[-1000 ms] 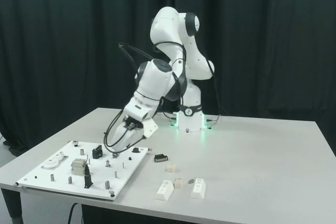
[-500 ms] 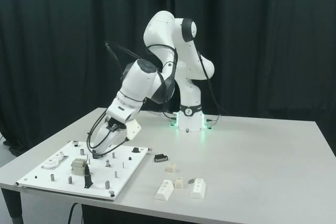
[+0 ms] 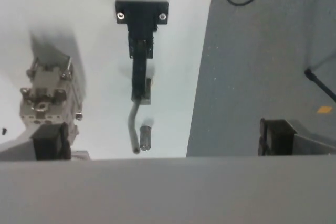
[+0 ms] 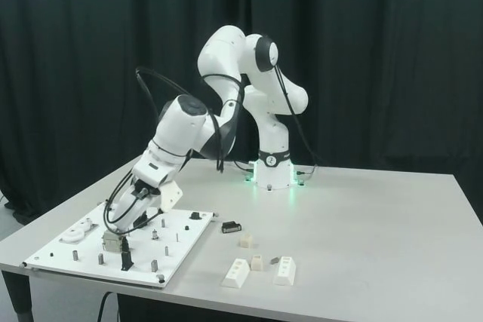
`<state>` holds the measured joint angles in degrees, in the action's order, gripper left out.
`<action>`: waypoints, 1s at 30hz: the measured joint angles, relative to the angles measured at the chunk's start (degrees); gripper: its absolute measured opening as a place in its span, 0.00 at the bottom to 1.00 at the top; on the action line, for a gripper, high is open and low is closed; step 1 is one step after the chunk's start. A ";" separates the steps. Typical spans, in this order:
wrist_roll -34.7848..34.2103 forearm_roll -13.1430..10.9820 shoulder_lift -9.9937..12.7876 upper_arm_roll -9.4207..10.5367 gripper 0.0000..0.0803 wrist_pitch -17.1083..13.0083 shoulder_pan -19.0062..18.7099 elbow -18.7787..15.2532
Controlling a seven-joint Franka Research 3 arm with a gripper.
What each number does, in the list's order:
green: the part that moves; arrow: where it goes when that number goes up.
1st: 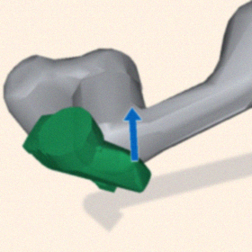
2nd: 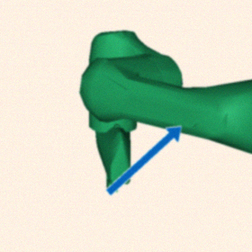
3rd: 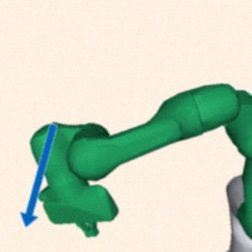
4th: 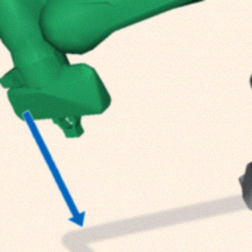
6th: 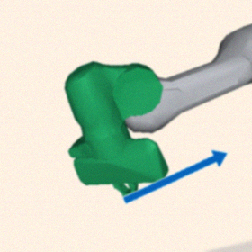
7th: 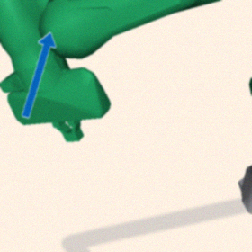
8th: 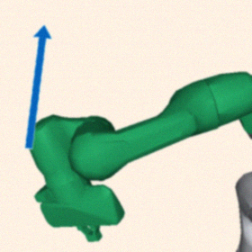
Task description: Remove USB.
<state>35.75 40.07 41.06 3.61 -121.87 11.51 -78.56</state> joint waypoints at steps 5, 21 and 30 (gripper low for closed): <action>0.56 -0.11 1.43 -0.88 1.00 -0.02 0.02 1.27; 1.07 -1.59 4.37 -2.72 1.00 -0.91 0.29 2.56; 1.06 -2.78 4.72 -3.19 1.00 -1.53 0.29 2.58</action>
<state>36.81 37.28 45.78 0.42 -123.40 11.80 -75.98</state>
